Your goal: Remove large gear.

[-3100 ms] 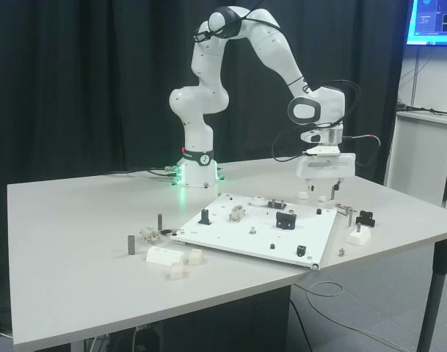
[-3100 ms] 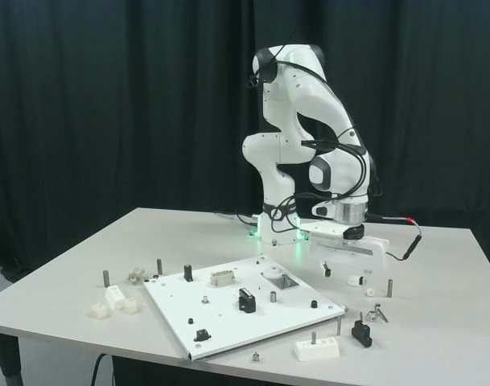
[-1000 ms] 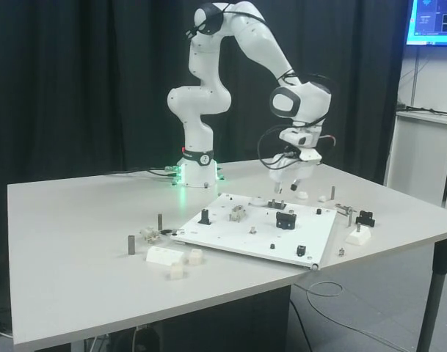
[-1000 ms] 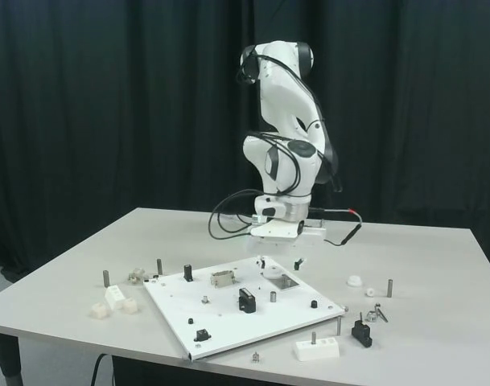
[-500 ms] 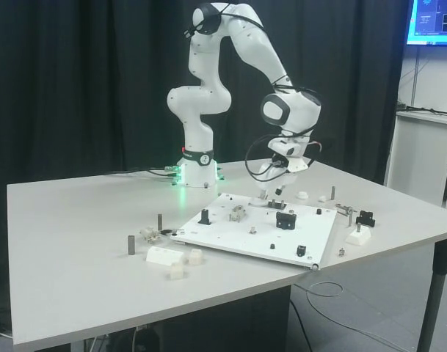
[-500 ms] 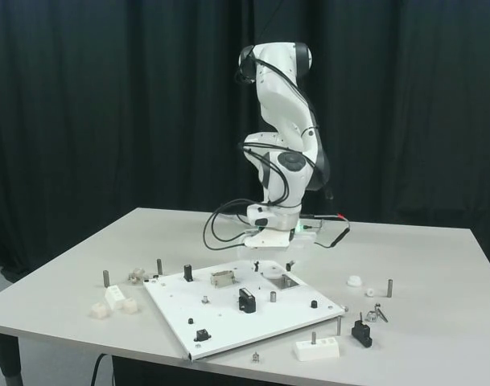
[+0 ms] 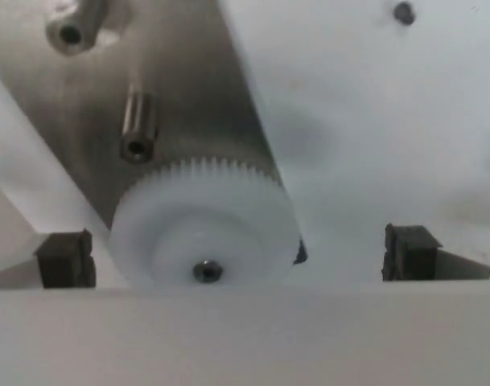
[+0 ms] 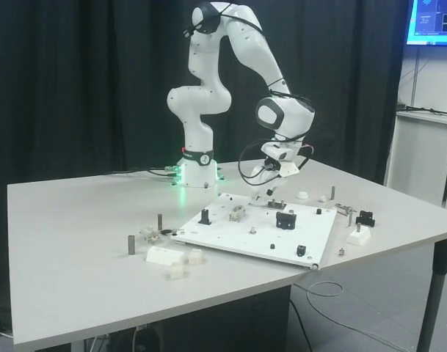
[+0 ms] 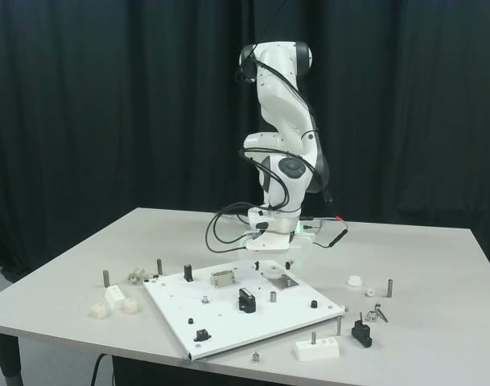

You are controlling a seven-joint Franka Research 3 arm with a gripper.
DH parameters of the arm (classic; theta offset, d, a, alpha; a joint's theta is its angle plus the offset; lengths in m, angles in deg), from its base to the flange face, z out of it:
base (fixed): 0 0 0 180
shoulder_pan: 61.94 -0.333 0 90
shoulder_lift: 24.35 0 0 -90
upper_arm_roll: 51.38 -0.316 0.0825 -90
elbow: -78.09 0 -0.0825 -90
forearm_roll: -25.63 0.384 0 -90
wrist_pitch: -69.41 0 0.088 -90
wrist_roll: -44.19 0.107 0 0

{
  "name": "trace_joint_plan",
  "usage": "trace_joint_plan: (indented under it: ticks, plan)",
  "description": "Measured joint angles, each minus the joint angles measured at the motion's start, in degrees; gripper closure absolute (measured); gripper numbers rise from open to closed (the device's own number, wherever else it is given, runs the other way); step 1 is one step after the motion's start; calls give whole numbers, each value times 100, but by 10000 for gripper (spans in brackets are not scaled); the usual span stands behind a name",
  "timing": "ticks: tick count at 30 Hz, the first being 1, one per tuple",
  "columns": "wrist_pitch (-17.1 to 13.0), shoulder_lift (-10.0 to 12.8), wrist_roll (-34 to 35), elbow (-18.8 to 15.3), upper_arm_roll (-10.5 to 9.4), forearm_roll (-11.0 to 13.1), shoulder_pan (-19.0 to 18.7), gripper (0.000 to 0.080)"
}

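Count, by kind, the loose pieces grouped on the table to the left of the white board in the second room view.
upright pegs: 2
white blocks: 3
small grey fitting: 1
Total: 6

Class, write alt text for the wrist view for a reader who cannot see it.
A white gear sits on a white board, between the pincer's two black fingertips, which stand apart from it on either side. Two grey metal pegs lie beyond the gear.

The white arm [image 8: 241, 44] swings from the table's far side over to the white board [image 8: 311, 227]. Its gripper [image 7: 236, 257] now sits low, straddling the large gear [image 7: 204, 229].
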Motion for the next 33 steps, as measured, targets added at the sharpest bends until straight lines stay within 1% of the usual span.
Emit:
trace_joint_plan:
  ticks: [8, 23, 33]
  plan:
    - [-81, 0, 0, -164, -8, 109, -27, 3]
    - [-232, 80, 108, -351, -13, 122, -76, 3]
    - [-340, 139, 187, -363, 7, 119, -76, 3]
